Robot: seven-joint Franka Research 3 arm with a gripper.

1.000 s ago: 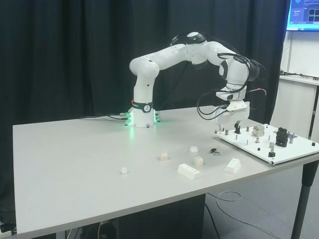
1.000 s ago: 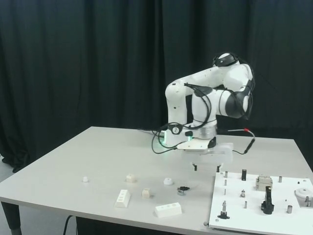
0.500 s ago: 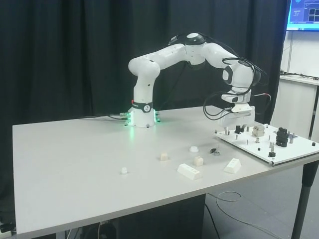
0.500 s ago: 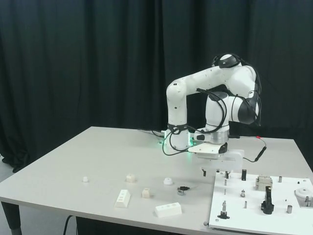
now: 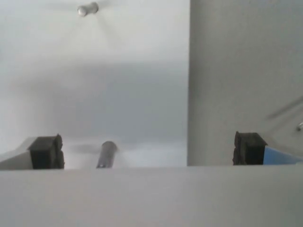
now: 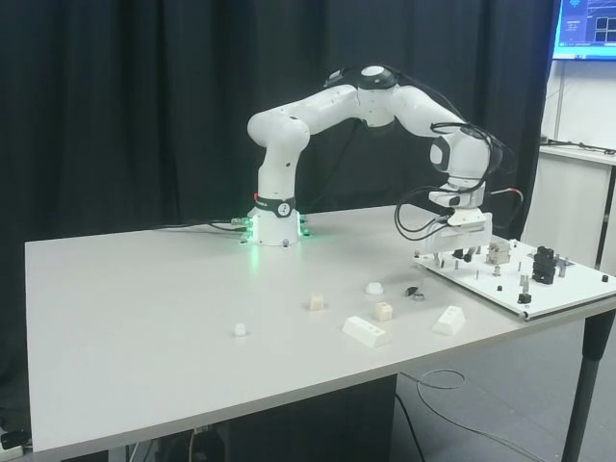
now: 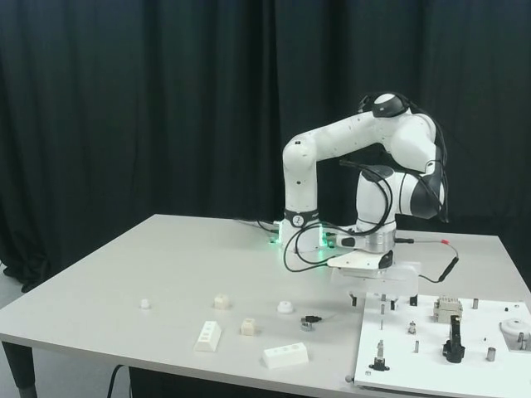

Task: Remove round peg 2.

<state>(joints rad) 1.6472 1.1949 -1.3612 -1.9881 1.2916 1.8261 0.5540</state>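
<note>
In the wrist view, the gripper [image 5: 147, 150] stands with its two black fingertips [image 5: 46, 152] far apart, one at the lower left of the frame and one at the lower right, with nothing between them but board and table. A straight vertical edge runs down the middle of the frame: the white board [image 5: 94, 94] fills the left side and the grey table [image 5: 246, 71] the right. A grey round peg [image 5: 107, 154] stands on the board just beside the lower-left fingertip, inside the open span but not touched. A second small peg [image 5: 88, 8] sits at the top left, well apart.

In the first room view, the white arm [image 6: 366, 91] reaches from its base at centre frame toward the right, and the gripper [image 6: 460, 252] hangs low over the near left corner of the white board [image 6: 568, 294]. The pegs [image 6: 438, 258] under it are too small to tell apart. Small white blocks [image 6: 366, 331] lie on the table [image 6: 144, 289] to the lower left of the board's edge; the left half of the table offers wide room.

In the second room view, the gripper [image 7: 383, 299] hovers at the board's [image 7: 431, 369] upper left corner, straddling its left edge. Thin pegs [image 7: 382, 309] stand just below it. The blocks [image 7: 284, 355] lie left of the board, and open table [image 7: 124, 265] stretches farther left.
</note>
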